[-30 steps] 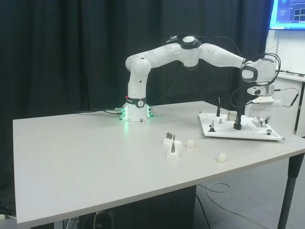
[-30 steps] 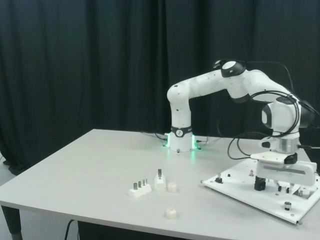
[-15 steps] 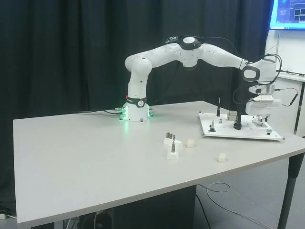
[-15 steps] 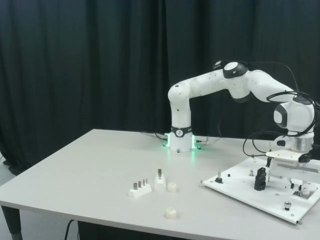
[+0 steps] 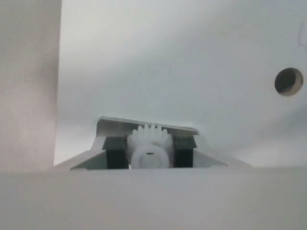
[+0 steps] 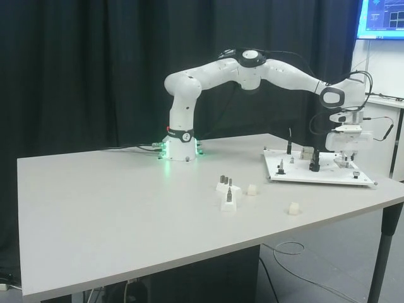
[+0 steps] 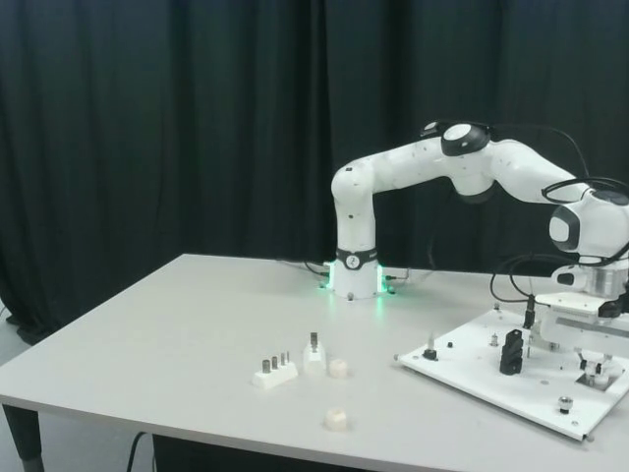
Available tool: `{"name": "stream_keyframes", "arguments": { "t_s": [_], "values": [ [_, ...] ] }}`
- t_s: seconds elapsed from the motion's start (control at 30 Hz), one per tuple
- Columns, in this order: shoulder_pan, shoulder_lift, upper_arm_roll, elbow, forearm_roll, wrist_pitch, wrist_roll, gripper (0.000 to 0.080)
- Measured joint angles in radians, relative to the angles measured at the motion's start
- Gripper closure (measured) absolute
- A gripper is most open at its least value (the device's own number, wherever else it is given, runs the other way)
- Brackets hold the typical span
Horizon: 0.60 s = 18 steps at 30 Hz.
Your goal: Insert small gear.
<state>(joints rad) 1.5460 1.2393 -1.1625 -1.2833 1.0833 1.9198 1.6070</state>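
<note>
The white arm (image 6: 252,69) reaches over the white board (image 6: 315,173) at the grey table's (image 6: 113,202) far corner.

The room is closed off behind by a black curtain (image 6: 82,69) hung in long folds, seen in both room views. A grey worktop (image 6: 113,202) is set in front of it on black legs (image 6: 384,252). A lit screen (image 6: 382,19) is mounted high in one corner beside a white wall (image 6: 379,63). A cable (image 6: 297,259) is seen lying on the grey floor (image 6: 328,278) under the worktop.
</note>
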Motion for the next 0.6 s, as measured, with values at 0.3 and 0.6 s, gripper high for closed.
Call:
{"name": "stream_keyframes", "arguments": {
  "t_s": [0.3,0.6],
  "values": [
    [0.000,0.000,0.013,0.001,-0.008,0.016,0.001,0.0604],
    [0.000,0.001,0.023,0.001,-0.019,0.026,0.008,0.0604]
  ]
}}
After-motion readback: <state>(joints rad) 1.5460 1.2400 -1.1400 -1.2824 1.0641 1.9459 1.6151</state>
